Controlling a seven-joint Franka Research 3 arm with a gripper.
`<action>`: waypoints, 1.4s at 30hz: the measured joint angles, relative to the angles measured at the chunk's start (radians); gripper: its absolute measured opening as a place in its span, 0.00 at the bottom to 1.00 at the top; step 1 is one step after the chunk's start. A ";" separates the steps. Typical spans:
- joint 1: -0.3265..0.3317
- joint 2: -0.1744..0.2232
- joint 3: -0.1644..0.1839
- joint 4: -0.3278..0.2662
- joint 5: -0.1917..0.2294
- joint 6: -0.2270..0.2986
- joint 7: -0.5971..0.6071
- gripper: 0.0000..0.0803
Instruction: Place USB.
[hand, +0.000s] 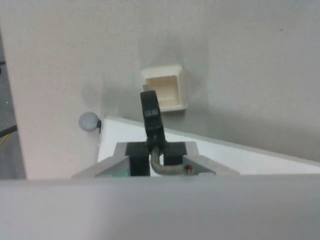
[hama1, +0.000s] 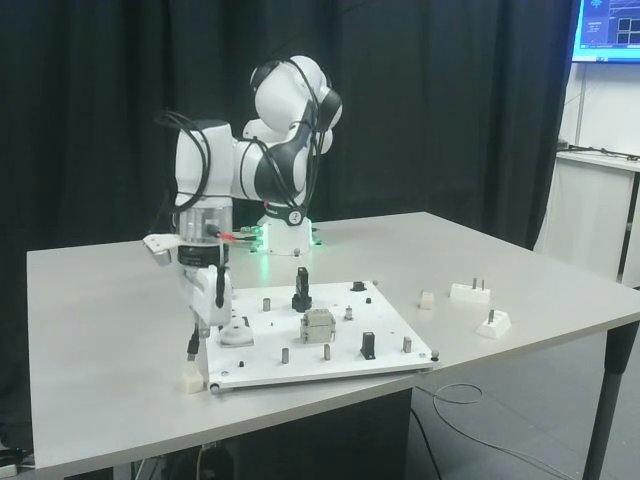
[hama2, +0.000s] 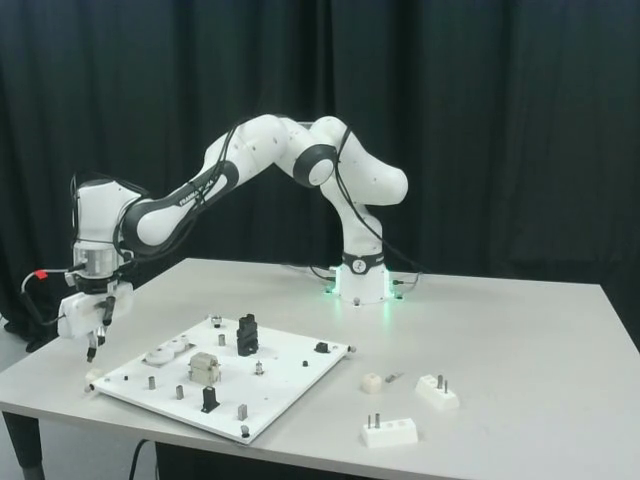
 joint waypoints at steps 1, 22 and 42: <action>0.000 -0.003 -0.001 0.000 -0.002 -0.005 -0.002 0.07; 0.000 -0.035 -0.014 0.000 -0.029 -0.053 -0.088 0.07; 0.000 -0.048 -0.021 0.000 -0.029 -0.056 -0.283 0.06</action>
